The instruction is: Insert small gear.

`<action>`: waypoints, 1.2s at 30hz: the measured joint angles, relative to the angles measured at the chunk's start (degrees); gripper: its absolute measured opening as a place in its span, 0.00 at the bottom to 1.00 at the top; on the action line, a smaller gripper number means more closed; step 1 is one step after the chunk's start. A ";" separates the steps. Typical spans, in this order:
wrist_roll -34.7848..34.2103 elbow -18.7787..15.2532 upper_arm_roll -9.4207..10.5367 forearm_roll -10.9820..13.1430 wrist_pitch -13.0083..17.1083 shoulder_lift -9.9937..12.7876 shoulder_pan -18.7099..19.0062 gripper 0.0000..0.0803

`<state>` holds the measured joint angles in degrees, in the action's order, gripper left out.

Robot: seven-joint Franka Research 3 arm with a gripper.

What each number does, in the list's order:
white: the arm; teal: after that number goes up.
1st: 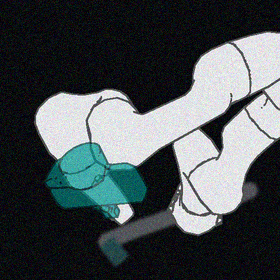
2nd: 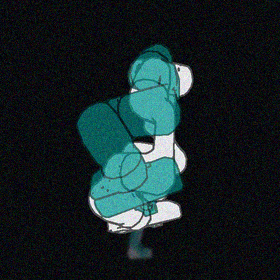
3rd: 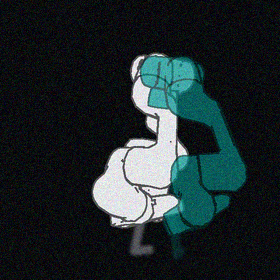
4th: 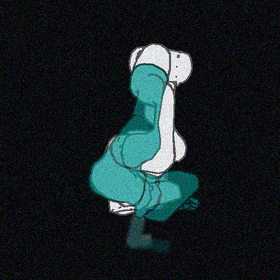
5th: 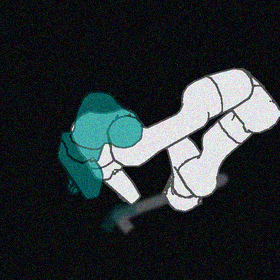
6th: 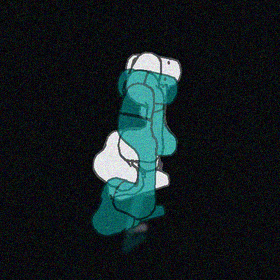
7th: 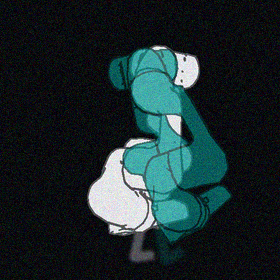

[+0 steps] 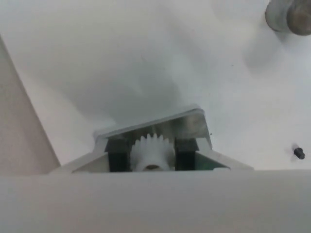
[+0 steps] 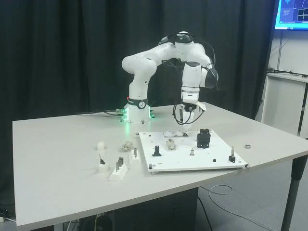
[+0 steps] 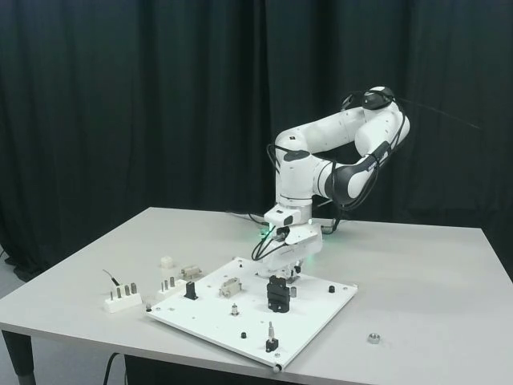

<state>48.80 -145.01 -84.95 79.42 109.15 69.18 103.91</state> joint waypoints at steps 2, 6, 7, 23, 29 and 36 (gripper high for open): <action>0.08 0.00 0.00 0.00 0.00 0.00 0.00 0.24; 0.67 0.01 0.01 0.00 0.00 0.00 -0.01 0.24; 1.01 0.02 0.02 0.00 0.00 0.00 -0.01 0.24; -0.72 -0.02 0.07 0.32 -0.24 0.00 -0.26 0.24; -4.39 -0.01 0.05 0.63 -0.58 -0.01 -0.59 0.24; -3.87 0.05 0.04 0.68 -0.70 0.00 -0.67 0.24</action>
<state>44.93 -144.96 -84.91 80.10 108.45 69.18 103.24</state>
